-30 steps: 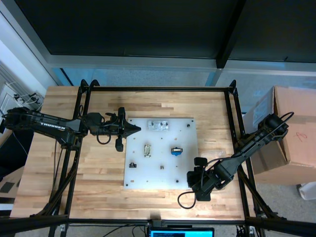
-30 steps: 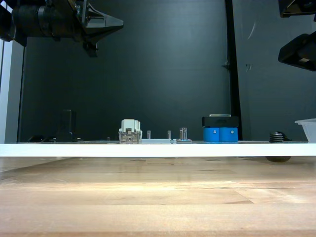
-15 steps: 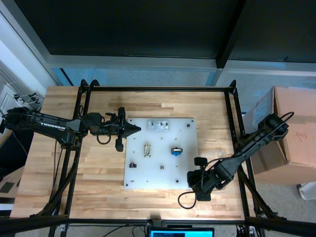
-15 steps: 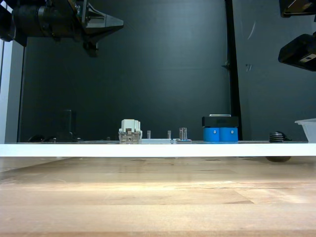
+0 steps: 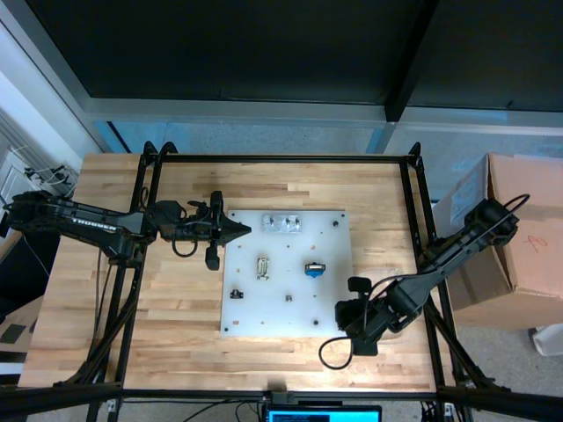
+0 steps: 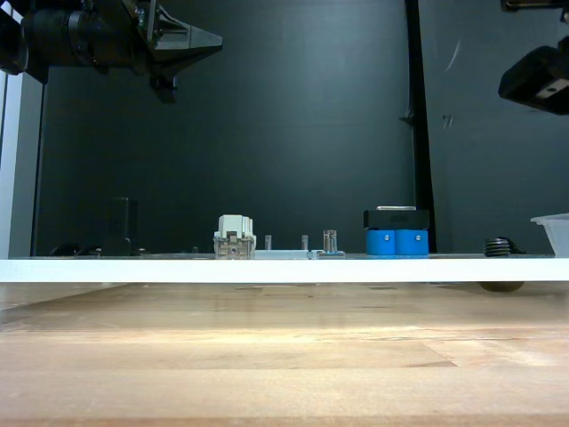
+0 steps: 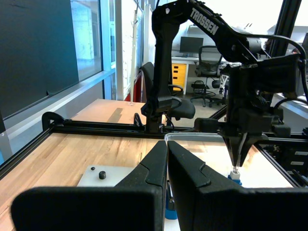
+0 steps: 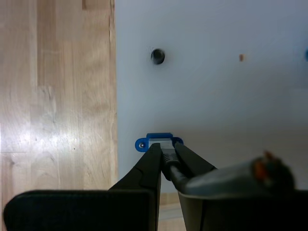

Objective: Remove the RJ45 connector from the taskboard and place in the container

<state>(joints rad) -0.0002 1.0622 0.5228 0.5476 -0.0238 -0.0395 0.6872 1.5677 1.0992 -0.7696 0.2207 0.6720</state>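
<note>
A wooden tabletop (image 5: pixel 176 334) carries a white taskboard (image 5: pixel 264 308) with a black arm at each side.

The right end effector (image 8: pixel 166 150) points straight down at the near right corner of the taskboard. Its two fingers are closed on the RJ45 connector (image 8: pixel 165 144). The connector stands upright at its blue seat (image 8: pixel 153 139), with a dark cable running back from it between the fingers. How deep it sits in the seat cannot be told.

The left end effector (image 5: pixel 244 230) hangs high over the far left edge of the taskboard, pointing right. Its fingers (image 7: pixel 154 168) are pressed together with nothing between them (the left wrist view shows them meeting along one thin line).

Near the middle of the taskboard stand a blue block (image 5: pixel 313 269) and, to its left, a pale connector (image 5: pixel 262 267). They are well apart from the right end effector.

In the low view, the edge of a translucent container (image 6: pixel 553 233) shows at the far right, beyond the taskboard. A cardboard box (image 5: pixel 523 237) sits off the tabletop to the right.
</note>
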